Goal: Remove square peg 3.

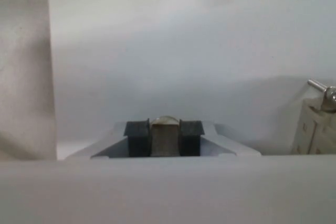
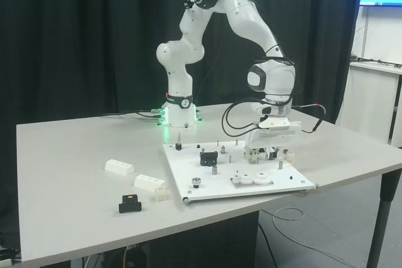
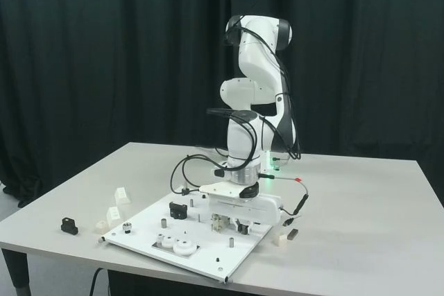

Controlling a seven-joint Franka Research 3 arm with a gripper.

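Black curtains hang behind a smooth grey table (image 2: 63,155) bearing a flat white board (image 2: 188,183) studded with small posts. Over the board's far edge the gripper (image 1: 164,139) has its black fingers (image 1: 137,139) pressed against a blocky, dull metal peg (image 1: 165,137). Round white gears (image 2: 253,179) sit just beside the gripper; bare board lies around them.

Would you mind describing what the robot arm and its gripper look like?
The arm is white, built of rounded segments with black bands at the joints. Black cables loop out from the wrist. A green light glows at its base. The gripper has a flat white body and two black fingers.
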